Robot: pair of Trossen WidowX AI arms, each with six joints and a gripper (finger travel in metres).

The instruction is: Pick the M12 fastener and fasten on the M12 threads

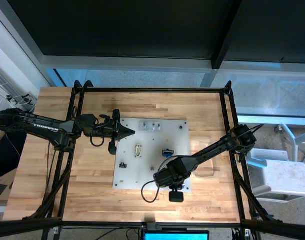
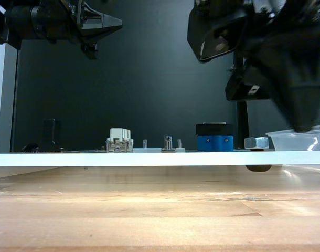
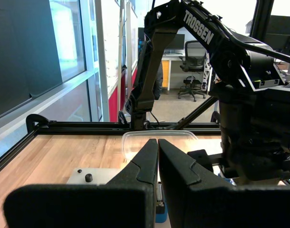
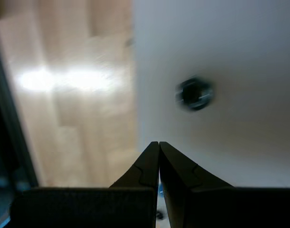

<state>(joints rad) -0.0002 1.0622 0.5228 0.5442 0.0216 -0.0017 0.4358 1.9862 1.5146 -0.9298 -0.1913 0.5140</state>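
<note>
The small silver M12 nut [image 4: 194, 93] sits low on the white board [image 4: 240, 52], its hole filled dark. From table height the nut [image 2: 256, 142] stands just above the board's near right edge with no ribs showing under it, so it appears to be on its stud. My right gripper [image 4: 159, 142] hovers above and a little short of the nut, shut with nothing between its fingers. From above, the right arm [image 1: 165, 176] covers that spot, so nut and stud are hidden there. My left gripper [image 3: 158, 141] is shut and empty, high over the board's left edge [image 1: 128, 132].
A clear tray [image 2: 299, 139] stands right of the board, behind the nut. A blue-topped part [image 2: 215, 142], a silver post [image 2: 168, 143] and a white connector [image 2: 119, 142] stand mid-board. A black frame [image 1: 227, 100] surrounds the wooden table.
</note>
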